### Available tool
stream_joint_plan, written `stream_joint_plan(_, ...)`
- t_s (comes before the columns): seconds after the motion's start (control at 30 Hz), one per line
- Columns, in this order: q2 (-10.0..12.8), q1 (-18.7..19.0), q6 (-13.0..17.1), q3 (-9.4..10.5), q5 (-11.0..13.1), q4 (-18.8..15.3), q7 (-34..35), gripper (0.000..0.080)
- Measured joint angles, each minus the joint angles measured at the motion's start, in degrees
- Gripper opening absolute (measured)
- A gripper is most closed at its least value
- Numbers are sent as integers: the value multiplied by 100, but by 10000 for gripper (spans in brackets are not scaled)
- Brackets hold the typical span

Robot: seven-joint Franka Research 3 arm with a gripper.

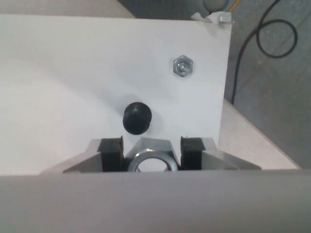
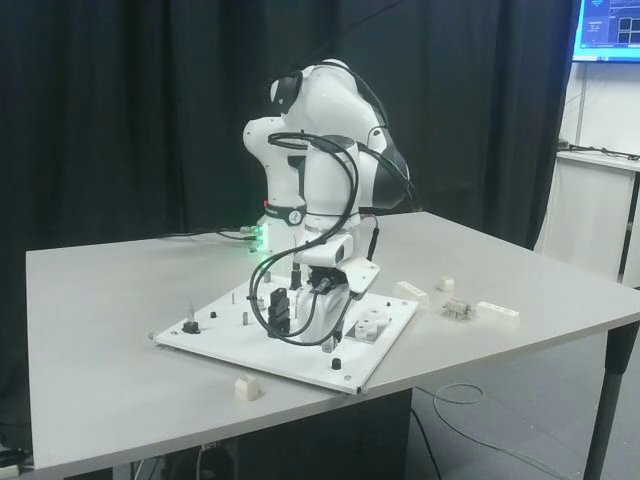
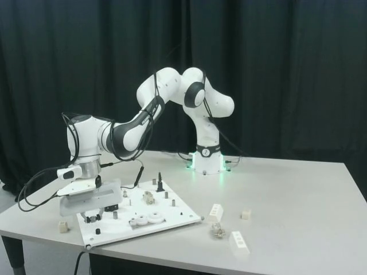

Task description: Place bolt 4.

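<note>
in the second room view, a small white block (image 3: 62,227) sits on the grey desk (image 3: 298,195) just beside the near left corner of a white assembly board (image 3: 172,220). the white arm reaches from its base at the back of the desk, where a green light glows, down to that same corner, so the gripper (image 3: 92,216) hangs low over the board close to its edge. little open board lies on that side; beyond the edge there is only a narrow strip of desk before the desk's own rim.

from the wrist, the gripper's black pads (image 1: 111,151) stand on either side of a grey metal bolt (image 1: 154,159), pinching it. only its ring-like end shows between them, and the pictures do not let me tell which way its long axis runs. near the fingertips a short black peg (image 1: 137,117) stands upright on the board, and farther on, near the board's edge, a grey hex nut (image 1: 183,66) lies flat.

to the right on the board are white gears (image 3: 147,218) and small upright pins. right of the board, well apart, three white blocks (image 3: 216,212) and a small metal part (image 3: 217,230) lie on open desk.
</note>
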Motion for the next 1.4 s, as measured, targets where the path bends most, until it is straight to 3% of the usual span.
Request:
stream_joint_plan(0.7,0,0,3,-71,300,-40,319,249)
stream_joint_plan(0.97,0,39,1,-69,575,-69,413,249)
stream_joint_plan(1.4,0,548,-26,-62,929,-281,902,249)
